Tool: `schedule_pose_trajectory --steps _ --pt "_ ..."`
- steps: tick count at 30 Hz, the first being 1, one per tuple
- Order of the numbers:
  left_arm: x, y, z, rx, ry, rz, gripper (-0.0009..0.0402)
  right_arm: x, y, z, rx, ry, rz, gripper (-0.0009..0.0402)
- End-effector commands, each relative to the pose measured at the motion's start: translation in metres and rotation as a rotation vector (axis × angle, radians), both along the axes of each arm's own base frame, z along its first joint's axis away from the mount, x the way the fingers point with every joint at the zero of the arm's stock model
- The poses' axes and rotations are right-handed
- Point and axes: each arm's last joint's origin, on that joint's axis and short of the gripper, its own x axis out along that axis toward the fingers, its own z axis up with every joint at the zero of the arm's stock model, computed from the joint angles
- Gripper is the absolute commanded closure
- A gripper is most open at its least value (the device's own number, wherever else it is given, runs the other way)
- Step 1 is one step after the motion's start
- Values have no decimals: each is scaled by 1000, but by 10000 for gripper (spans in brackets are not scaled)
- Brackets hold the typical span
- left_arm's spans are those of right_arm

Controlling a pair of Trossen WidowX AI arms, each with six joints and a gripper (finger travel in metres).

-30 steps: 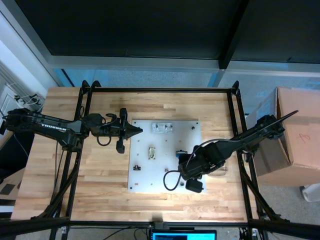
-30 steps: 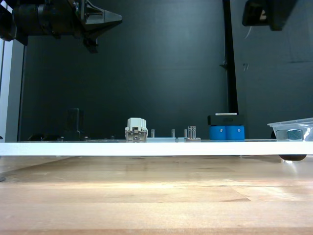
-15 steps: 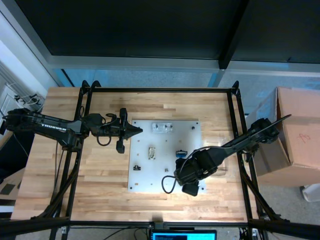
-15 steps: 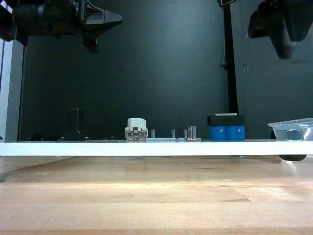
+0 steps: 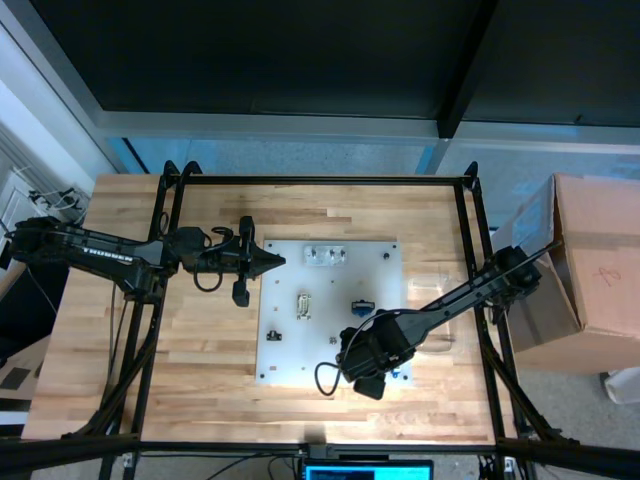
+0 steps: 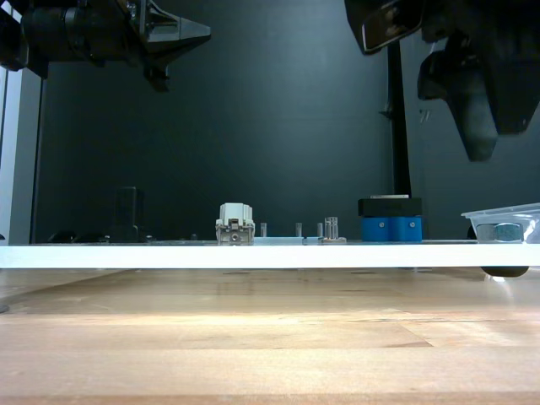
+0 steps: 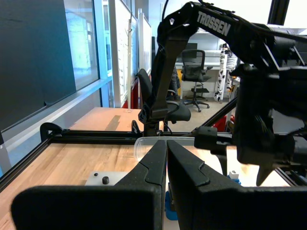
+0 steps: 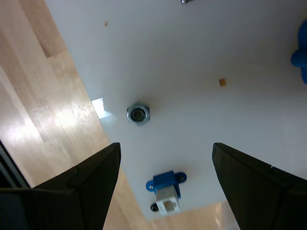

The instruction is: Unfasten the M12 nut and place it in the container

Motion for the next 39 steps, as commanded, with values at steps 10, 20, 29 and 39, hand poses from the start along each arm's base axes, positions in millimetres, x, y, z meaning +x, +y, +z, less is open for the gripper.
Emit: schedule_pose_trajectory --steps 10,20,29,39 --pt "0 0 0 0 0 0 393 1 16 -20 -31 19 37 126" --pt "0 0 0 0 0 0 393 1 21 -31 -28 13 56 126" --pt "0 0 0 0 0 0 393 -3 21 -49 -20 -2 61 126" --pt "0 0 0 0 0 0 393 -5 21 -55 -16 -7 68 199"
